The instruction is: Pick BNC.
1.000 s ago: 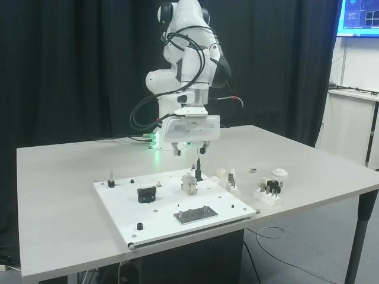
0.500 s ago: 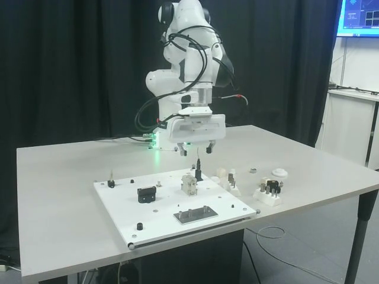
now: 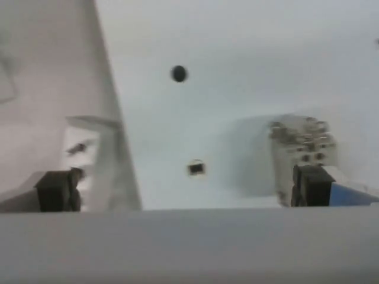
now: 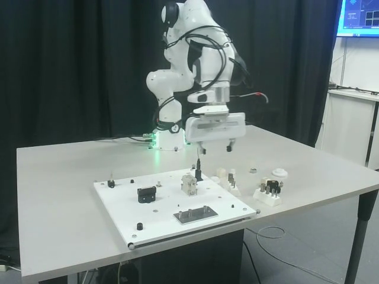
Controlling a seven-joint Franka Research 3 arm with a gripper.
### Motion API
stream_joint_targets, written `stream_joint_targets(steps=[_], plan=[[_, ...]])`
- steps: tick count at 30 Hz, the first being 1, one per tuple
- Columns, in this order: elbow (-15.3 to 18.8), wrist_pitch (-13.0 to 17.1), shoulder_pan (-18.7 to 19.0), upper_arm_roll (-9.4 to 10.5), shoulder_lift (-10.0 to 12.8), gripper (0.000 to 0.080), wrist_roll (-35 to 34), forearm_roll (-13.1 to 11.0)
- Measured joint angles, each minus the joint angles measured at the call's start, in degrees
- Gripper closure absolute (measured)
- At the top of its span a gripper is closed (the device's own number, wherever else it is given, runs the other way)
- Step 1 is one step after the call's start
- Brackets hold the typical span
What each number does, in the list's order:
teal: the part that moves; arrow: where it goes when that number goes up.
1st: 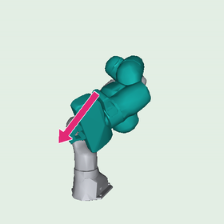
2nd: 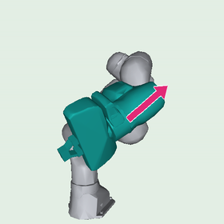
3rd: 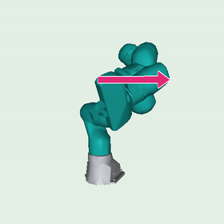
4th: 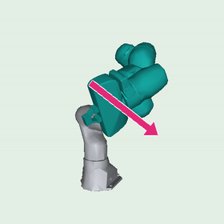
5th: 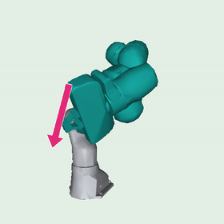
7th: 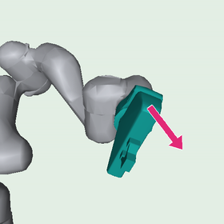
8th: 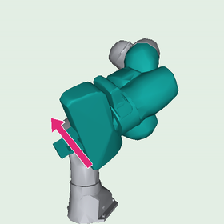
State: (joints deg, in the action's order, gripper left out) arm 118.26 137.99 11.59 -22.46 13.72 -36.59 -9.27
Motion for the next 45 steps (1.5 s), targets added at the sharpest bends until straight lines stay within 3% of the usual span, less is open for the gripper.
stream_joint_targets(steps=[11,17,27,32,45], plan=[[0.2,-0.12,6.37,0.26,0.0,0.0003,-16.24,1.3],[0.41,-0.52,10.56,0.43,0.09,0.0003,-26.21,3.85],[0.41,-2.2,16.42,0.68,0.4,0.0003,-37.08,7.23],[0.41,-2.55,18.02,1.01,0.56,0.0003,-39.73,8.54],[0.4,-2.7,18.43,3.87,1.3,0.0003,-49.99,8.56]])
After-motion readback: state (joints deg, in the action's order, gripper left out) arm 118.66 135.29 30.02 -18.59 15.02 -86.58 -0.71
